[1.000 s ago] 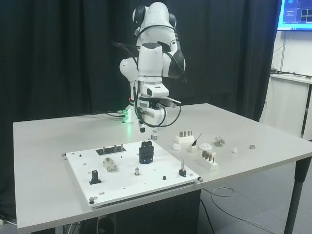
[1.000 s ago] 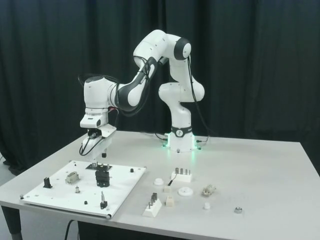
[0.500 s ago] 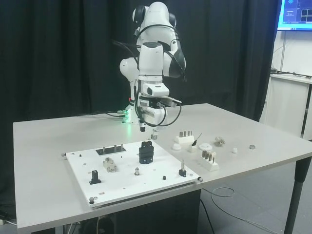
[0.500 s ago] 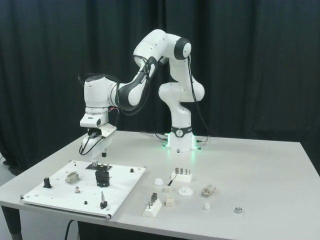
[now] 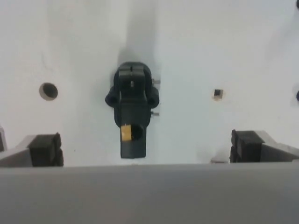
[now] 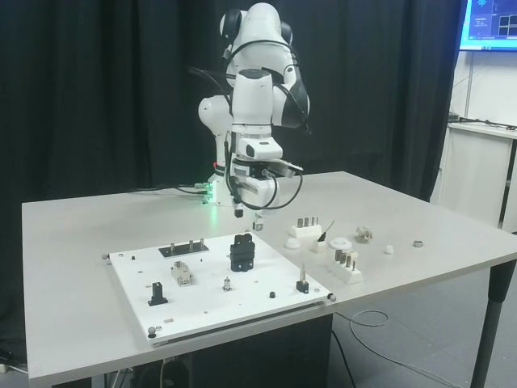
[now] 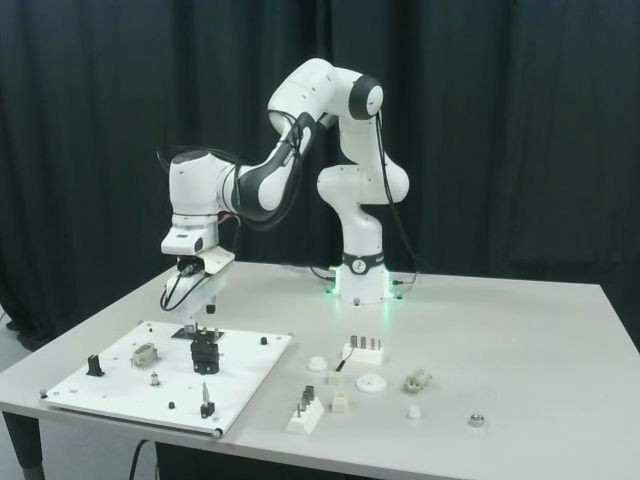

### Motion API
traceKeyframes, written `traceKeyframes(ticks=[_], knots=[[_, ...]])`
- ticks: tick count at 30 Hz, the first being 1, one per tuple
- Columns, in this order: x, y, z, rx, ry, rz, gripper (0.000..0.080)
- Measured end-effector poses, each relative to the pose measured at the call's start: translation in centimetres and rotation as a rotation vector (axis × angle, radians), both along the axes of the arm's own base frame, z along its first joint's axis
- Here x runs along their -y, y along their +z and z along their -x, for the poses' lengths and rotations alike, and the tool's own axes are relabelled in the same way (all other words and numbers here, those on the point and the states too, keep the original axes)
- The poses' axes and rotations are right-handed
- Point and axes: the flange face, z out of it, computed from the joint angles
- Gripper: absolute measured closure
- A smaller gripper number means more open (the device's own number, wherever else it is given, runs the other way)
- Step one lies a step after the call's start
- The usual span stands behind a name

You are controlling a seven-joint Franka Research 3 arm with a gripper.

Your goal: Pick USB.

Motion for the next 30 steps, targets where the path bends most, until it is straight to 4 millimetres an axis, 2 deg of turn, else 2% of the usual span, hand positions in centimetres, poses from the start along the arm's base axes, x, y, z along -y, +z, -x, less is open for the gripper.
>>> traceKeyframes(ticks=[7, 14, 30], knots=[[-1.4, 0.5, -0.5, -0.014, -0.004, -0.012, 0.0003], [-3.6, 1.1, -0.8, -0.033, -0.049, -0.019, 0.0003], [-9.6, 2.1, -1.3, -0.096, -0.315, 0.020, 0.0003]])
